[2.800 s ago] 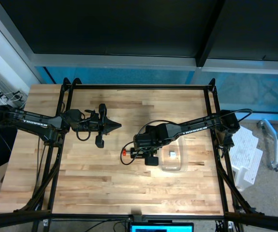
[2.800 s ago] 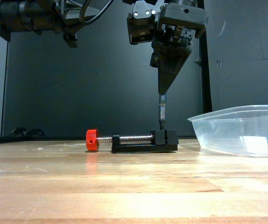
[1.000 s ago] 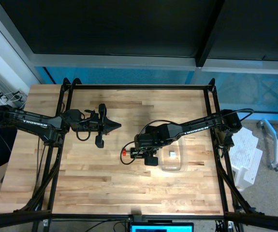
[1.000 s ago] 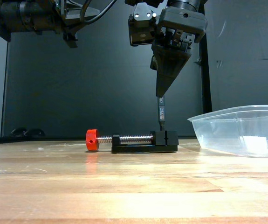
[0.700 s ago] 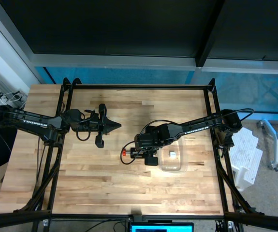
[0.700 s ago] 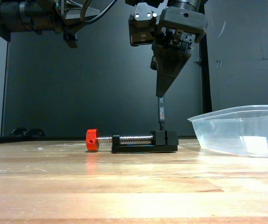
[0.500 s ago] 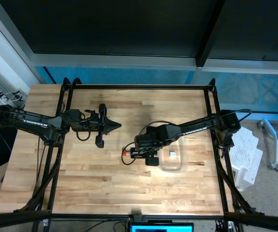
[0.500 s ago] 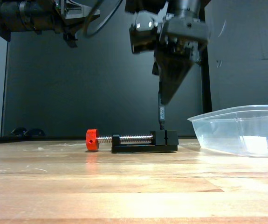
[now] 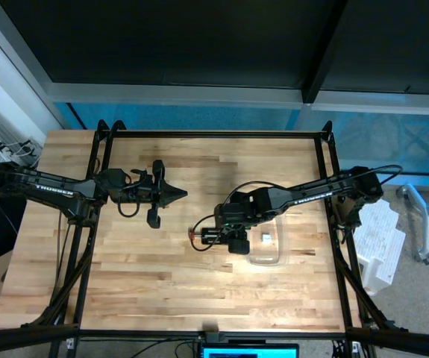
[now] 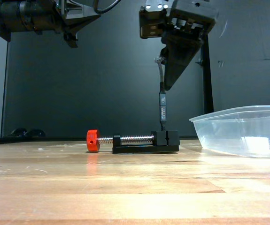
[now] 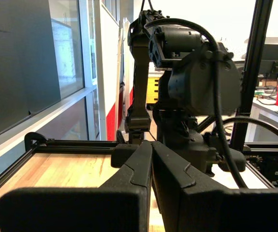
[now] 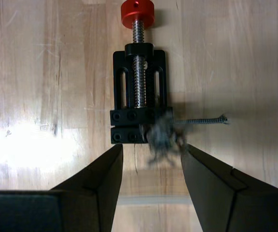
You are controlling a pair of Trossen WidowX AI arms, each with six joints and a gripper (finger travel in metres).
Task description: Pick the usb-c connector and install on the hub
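We are seeing, over the worktop [image 9: 124, 283], the left pincer [image 9: 180, 194] hovering closed at left and the right pincer [image 10: 167, 84] spread open above the vise [image 10: 167, 139]. The usb-c connector [image 10: 163, 110] is standing upright there, ungripped. We are judging it light and stiff, best taken mid-body.

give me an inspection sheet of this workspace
surface: wooden table, light planks.
job's things: usb-c connector stands upright, lower end in the black vise, in neither gripper; hub not made out.
clutter: clear plastic tub beside the vise.
grippers: left gripper shut, raised over the table's left half; right gripper open above the vise, fingers either side of the connector.
cables: short braided stub atop the connector.
surroundings: black frame, dark backdrop.
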